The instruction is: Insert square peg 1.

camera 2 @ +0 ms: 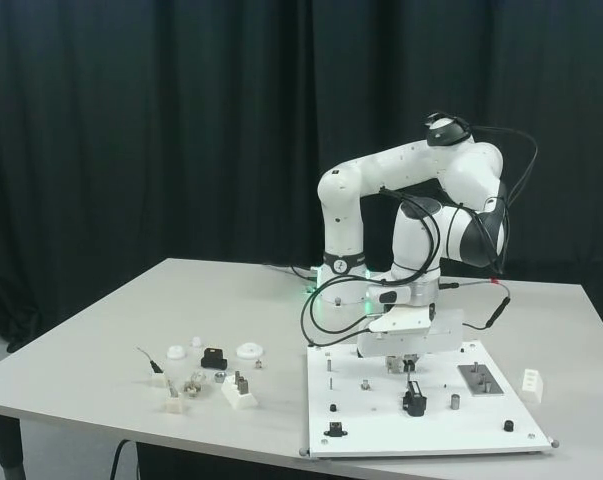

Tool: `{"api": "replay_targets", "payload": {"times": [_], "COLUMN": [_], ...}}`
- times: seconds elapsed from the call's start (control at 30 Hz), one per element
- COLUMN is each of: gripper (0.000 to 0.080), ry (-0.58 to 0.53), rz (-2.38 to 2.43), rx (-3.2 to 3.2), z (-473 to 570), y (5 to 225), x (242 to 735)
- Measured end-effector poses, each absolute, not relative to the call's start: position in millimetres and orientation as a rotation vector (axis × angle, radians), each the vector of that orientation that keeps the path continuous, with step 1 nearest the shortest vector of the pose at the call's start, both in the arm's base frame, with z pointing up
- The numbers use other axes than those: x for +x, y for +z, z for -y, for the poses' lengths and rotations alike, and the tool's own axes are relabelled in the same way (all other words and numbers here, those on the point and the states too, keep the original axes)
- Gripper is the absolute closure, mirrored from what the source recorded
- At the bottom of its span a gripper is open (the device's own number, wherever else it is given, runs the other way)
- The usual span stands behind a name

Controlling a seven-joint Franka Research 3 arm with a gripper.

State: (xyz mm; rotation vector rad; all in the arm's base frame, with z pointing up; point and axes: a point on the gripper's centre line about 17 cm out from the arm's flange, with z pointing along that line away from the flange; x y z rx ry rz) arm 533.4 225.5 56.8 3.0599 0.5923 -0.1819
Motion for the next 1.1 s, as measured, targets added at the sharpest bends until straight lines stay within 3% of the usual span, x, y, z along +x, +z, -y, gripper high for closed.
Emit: {"api": "replay_targets", "payload": {"times": [1.1], "gripper": [0.0767], "ry": [-0.184], "rz": [-0.581], "rx": [3.059], "z": [-220.4], "y": [56.6], "x": [535.0]}}
